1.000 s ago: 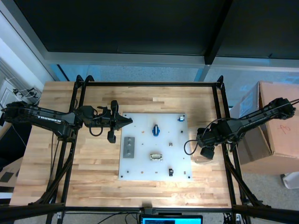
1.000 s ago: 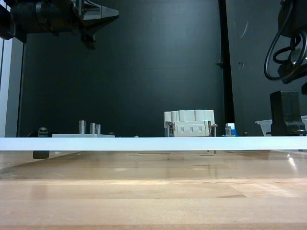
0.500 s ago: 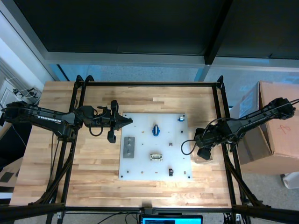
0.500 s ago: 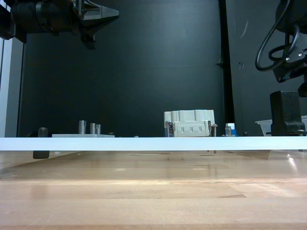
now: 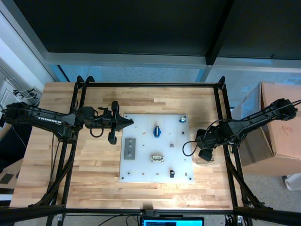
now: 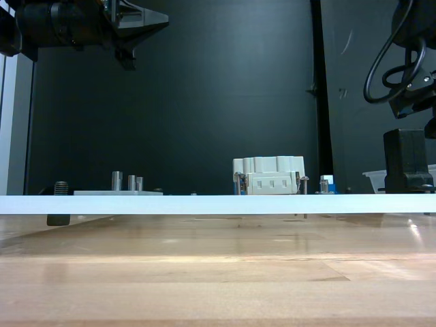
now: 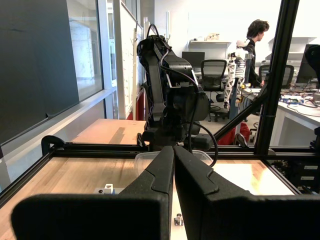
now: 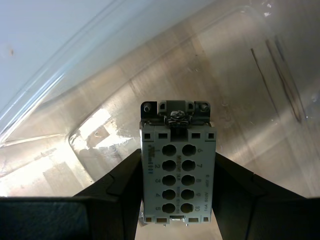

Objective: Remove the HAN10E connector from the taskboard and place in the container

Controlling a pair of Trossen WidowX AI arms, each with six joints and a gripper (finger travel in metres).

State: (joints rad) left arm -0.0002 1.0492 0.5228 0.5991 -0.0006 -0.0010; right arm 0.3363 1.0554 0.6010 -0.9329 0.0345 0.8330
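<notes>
The grey HAN10E connector, its numbered holes facing the camera, is held between the black fingers of my right gripper, just above the floor of the clear plastic container. From above, the right gripper hangs over that container, just off the white taskboard's right edge. A beige connector housing stays seated on the board, also seen at table height. My left gripper is shut and empty, raised over the board's far-left corner.
The board carries a grey block, a blue knob and a small black part. A black frame rings the table. A cardboard box stands past the right edge.
The right gripper with the connector shifted slightly left over the container a second ago, then held nearly still. The left arm has not moved.
</notes>
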